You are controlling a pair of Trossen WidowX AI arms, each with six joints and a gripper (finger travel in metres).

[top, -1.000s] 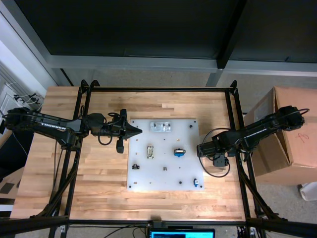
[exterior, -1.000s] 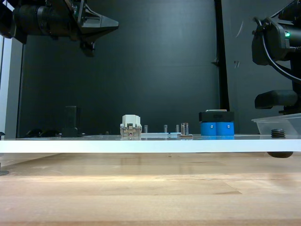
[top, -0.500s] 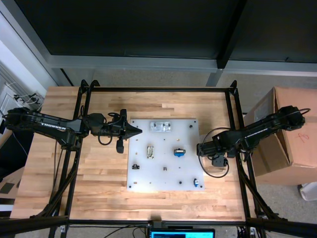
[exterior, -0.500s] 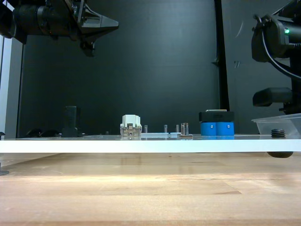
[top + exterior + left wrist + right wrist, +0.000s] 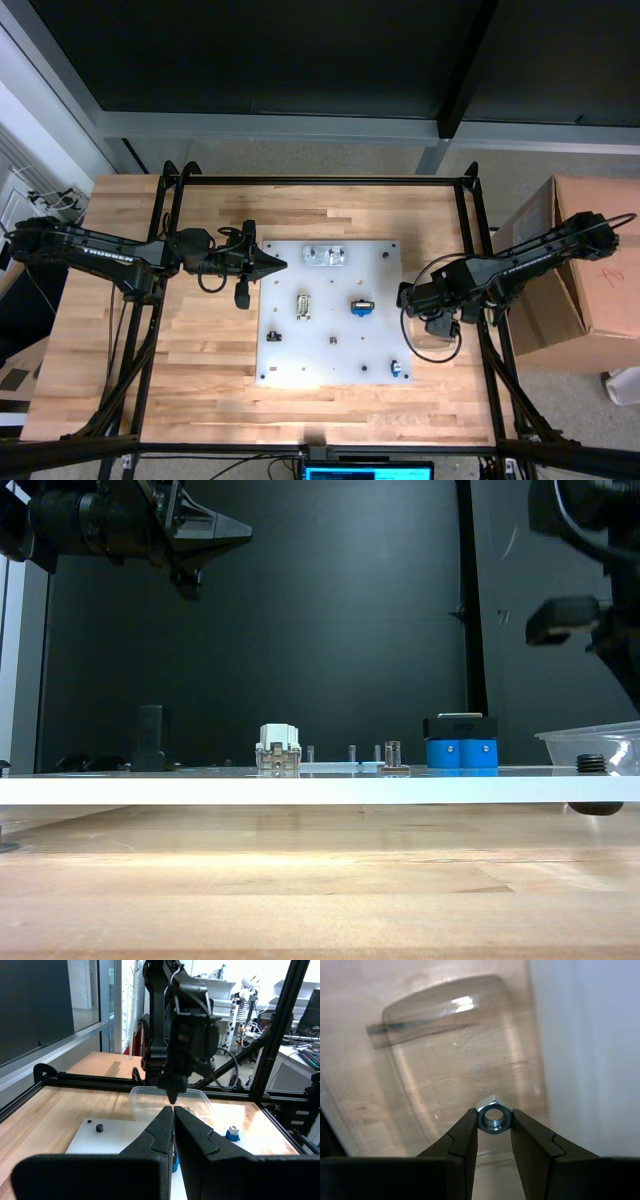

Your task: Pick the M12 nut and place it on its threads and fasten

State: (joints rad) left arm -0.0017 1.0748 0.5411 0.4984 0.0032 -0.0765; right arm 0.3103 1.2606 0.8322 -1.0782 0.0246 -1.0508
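Lying on the wooden table point(image 5: 150, 380), the flat white task board point(image 5: 330, 325) has a clear plastic tray point(image 5: 420, 1060) beside its right edge. The black left gripper point(image 5: 174, 1110) hovers high over the board's left edge, fingers pressed together. The black right gripper point(image 5: 494, 1119) hangs above the tray. Its fingers pinch the small silver M12 nut point(image 5: 494, 1121), clear of the bare short black ribbed stud point(image 5: 592, 764).

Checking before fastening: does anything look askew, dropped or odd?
Nothing stands out. The right gripper holds the M12 nut squarely over the clear tray; the black stud stands bare; the left gripper hangs shut above the board's left edge.
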